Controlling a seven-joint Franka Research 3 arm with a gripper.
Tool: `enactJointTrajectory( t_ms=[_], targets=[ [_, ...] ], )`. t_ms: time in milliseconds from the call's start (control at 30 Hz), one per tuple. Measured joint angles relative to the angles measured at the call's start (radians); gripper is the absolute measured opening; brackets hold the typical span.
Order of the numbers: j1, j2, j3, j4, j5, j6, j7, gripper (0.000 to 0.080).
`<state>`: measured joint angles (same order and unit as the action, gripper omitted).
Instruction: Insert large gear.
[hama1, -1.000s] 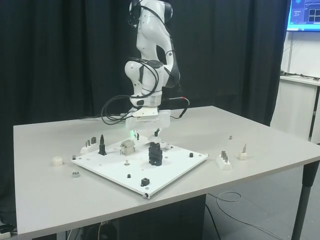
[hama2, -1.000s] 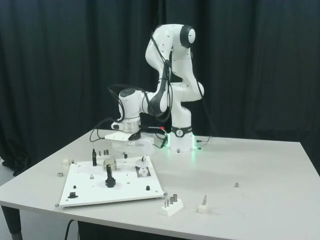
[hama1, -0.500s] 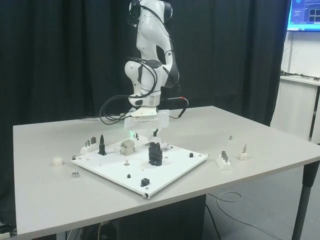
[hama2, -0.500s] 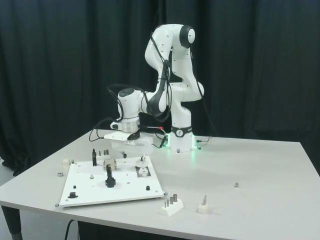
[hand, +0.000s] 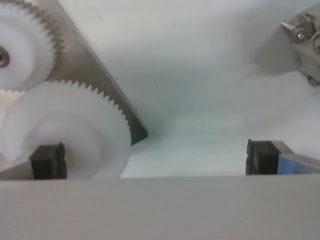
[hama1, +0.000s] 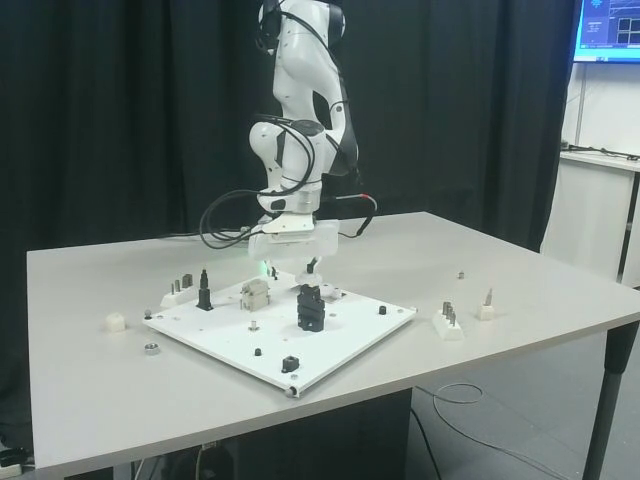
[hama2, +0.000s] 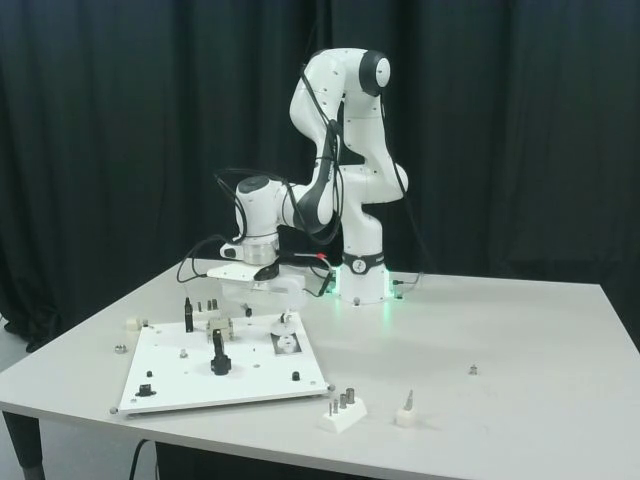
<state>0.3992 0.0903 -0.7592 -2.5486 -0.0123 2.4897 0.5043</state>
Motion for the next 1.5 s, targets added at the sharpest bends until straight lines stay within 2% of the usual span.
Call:
enactJointTrajectory(
  t_ms=[733, 1100, 1500],
  targets=[
    [-0.009, 0.001, -0.003, 0.002, 0.000, 0.001, -0.025, 0.0800],
    [-0.011, 0.008, 0.000, 0.002, 0.003, 0.035, -0.026, 0.0800],
    [-0.010, 0.009, 0.009, 0.002, 0.005, 0.036, -0.030, 0.0800]
  ],
)
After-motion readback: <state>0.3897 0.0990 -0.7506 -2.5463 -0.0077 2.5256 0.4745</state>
